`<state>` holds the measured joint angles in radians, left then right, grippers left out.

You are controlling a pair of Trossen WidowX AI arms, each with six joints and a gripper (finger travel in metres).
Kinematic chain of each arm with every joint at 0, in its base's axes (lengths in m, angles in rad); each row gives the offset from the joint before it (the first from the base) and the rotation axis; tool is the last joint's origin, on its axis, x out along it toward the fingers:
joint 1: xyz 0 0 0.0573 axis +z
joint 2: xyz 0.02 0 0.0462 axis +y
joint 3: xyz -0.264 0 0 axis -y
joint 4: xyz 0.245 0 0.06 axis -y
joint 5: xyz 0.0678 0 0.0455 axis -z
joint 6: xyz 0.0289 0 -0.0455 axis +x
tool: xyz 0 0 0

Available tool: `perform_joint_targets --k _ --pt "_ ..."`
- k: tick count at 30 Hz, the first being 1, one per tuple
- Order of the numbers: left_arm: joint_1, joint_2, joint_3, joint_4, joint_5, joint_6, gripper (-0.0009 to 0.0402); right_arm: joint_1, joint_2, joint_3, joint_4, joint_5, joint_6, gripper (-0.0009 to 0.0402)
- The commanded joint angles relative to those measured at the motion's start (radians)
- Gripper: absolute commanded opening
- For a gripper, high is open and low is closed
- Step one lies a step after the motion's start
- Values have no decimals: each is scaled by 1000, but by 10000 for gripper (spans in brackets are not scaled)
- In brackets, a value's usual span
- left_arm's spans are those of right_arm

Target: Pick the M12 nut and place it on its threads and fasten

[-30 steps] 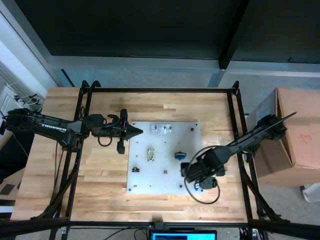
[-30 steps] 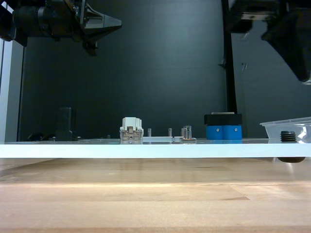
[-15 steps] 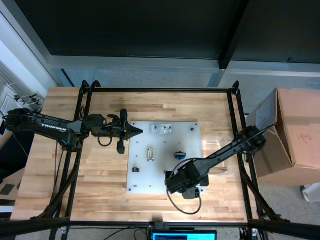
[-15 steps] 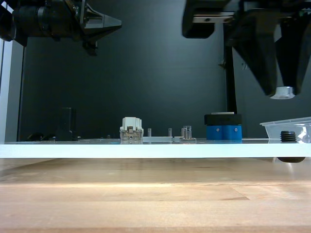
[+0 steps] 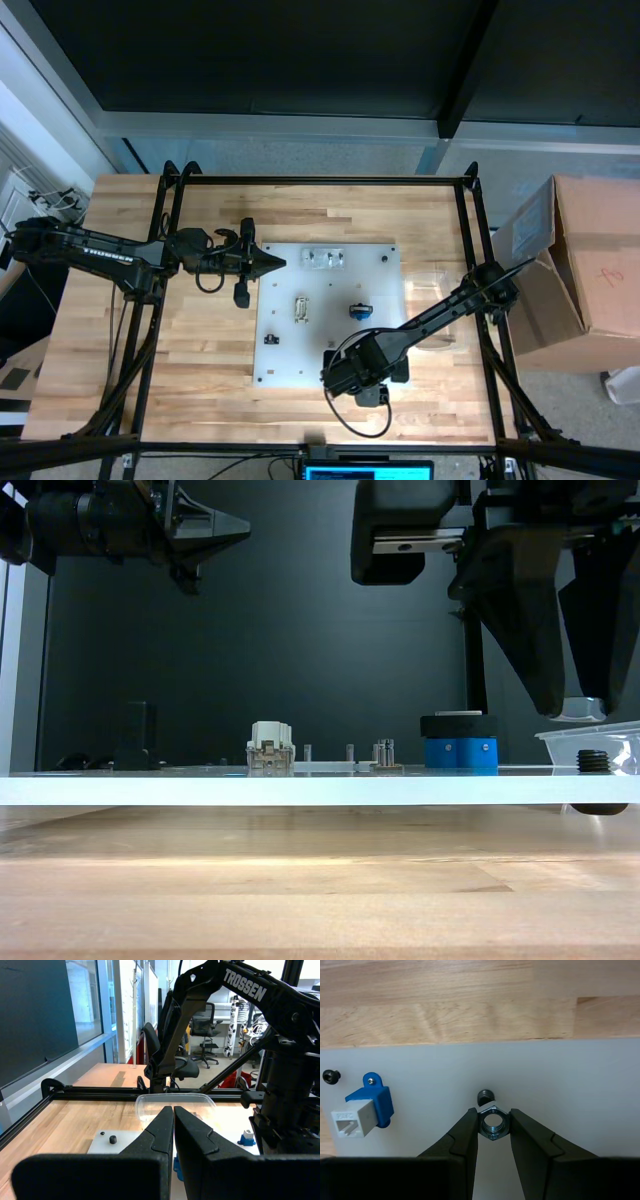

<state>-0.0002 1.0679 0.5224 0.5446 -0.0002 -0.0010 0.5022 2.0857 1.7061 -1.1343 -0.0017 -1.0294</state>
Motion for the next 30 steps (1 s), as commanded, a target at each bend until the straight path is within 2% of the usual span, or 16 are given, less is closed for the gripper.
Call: perform_joint_targets --k 1,23,27,30 --pt "0 0 0 0 0 0 0 2 0 -5 2 0 1 13" --pt "0 0 0 0 0 0 0 5 0 -53 56 -2 1 13" --pt "0 0 0 0 0 0 0 4 15 -54 58 -29 2 13" --pt "0 0 0 0 0 1 0 4 31 -54 69 -25 2 13"
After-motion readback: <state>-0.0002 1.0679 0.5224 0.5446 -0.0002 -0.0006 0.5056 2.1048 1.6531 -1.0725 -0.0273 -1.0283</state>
